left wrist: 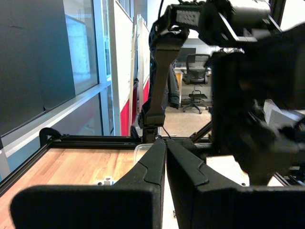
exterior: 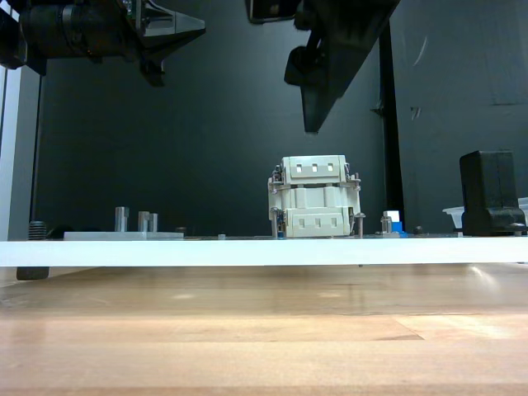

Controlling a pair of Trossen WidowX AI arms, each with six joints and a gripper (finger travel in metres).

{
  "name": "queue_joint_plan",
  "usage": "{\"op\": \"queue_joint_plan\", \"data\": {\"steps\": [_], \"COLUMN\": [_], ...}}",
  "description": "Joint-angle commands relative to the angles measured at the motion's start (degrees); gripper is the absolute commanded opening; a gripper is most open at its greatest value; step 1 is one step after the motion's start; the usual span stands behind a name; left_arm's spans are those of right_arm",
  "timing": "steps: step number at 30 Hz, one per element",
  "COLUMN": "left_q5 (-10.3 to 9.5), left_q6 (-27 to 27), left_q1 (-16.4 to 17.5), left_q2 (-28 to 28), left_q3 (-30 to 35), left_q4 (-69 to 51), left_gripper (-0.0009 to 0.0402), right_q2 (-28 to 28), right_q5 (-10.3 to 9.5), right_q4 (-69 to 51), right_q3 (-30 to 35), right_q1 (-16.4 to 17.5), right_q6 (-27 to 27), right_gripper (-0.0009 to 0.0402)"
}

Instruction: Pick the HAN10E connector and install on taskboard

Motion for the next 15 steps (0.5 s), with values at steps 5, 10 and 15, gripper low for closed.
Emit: {"op": "queue_joint_plan", "data": {"steps": [5, 10, 15], "left_q5": [0.0, 0.0, 0.0], "left_q6": [0.0, 0.0, 0.0], "left_q1": [0.0, 0.0, 0.02], "left_q2": [0.0, 0.0, 0.0], "left_q3": [0.02, 0.02, 0.02], "left_q4": [0.0, 0.02, 0.02], "left_gripper": [0.0001, 0.0001, 0.0001], "right_q2": [-7.74, -12.7, -17.99], "right_q5": [0.04, 0.11, 0.07], "right_q4": [0.24, 1.81, 8.44], "right_q3": [-3.69, -6.49, -10.45], "right_q1": [-4.92, -9.25, -12.37], "right_q6": [-5.18, -8.66, -10.54], "right_gripper": [0.0303, 0.0282, 0.0248]}}
